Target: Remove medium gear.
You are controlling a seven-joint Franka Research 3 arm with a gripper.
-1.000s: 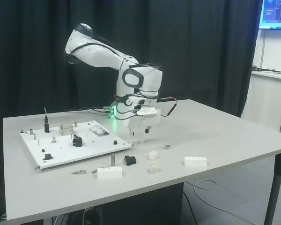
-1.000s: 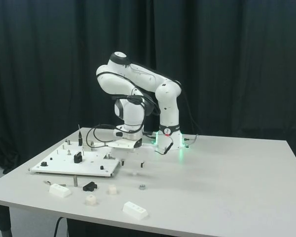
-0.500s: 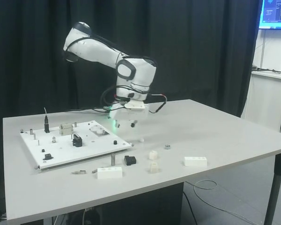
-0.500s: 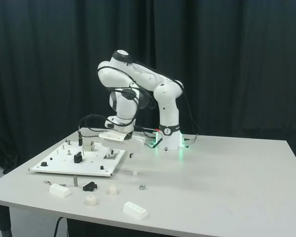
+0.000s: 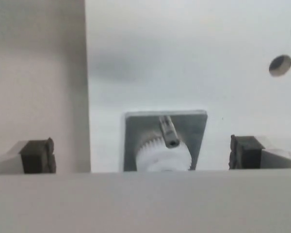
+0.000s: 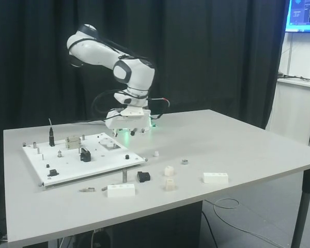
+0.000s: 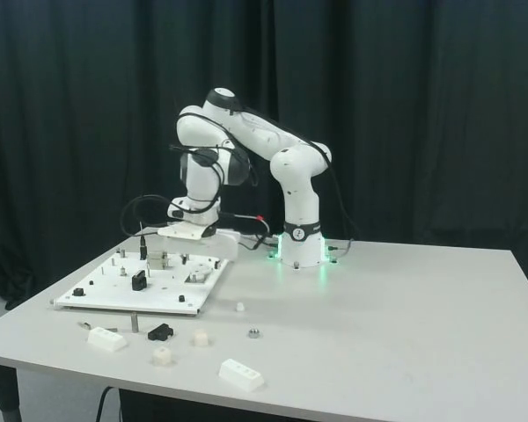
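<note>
A white toothed gear (image 5: 161, 158) sits on a grey plate (image 5: 197, 130) set into the white board (image 5: 184, 63), with a grey shaft (image 5: 168, 132) standing beside it. My gripper (image 5: 140, 154) hangs above this plate, open, with the gear between its fingers and well apart from both black pads (image 5: 37, 156). The camera's lower edge hides part of the gear. In the first room view my gripper (image 6: 125, 132) hovers over the far right part of the board (image 6: 67, 168), just above the plate (image 6: 111, 145). The second room view shows the gripper (image 7: 201, 257) over the board's right end (image 7: 172, 301).
On the table in front of the board lie a small white piece (image 6: 156, 153), a nut (image 6: 185, 161), two small white cubes (image 6: 169, 170), a black part (image 6: 143, 176) and two white blocks (image 6: 215, 177) (image 6: 121, 190). Posts and black fixtures (image 6: 85, 155) stand on the board.
The arm has risen from the table right of the board and swung left, back over the board's far right part. The small white piece stays on the table.
</note>
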